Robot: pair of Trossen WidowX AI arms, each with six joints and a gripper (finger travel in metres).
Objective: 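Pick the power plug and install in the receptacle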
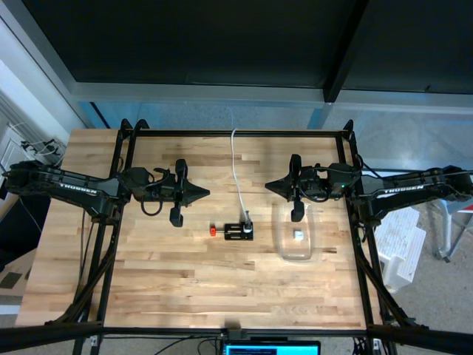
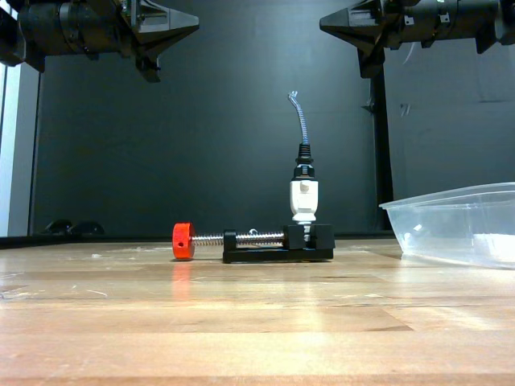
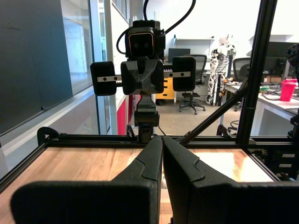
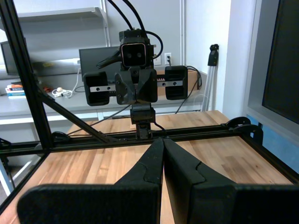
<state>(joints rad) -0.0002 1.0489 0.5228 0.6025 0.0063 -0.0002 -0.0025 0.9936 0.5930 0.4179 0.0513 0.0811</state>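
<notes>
Left arm: reaches in level from the left edge, well above the table (image 1: 148, 281). The left gripper (image 1: 205, 194) points toward the centre, and its fingers (image 3: 152, 156) are pressed together with nothing between them. It hangs to the left of the vise (image 1: 238, 231) and farther back, touching nothing.

Right arm: a mirror pose, level and high. The right gripper (image 1: 268, 185) points back at the left one, its fingers (image 4: 152, 161) closed flat against each other and empty. It sits over the far end of the clear tray (image 1: 295, 258). The two tips face each other and are well apart, and the white cord (image 1: 236, 170) runs across the table below the gap between them.

Receptacle (image 2: 304, 199): a white block standing upright in the black vise near the middle of the table, between the arms and nearer the front edge than both tips. The orange-red knob (image 2: 183, 240) sticks out on the vise's left. A black collar sits on top of the block, and the cord rises from it and runs toward the far edge.

Tray: just right of the vise, resting on the table. A small grey-white square piece (image 1: 298, 235) lies inside it.

Power plug: cannot pick it out in any view.
</notes>
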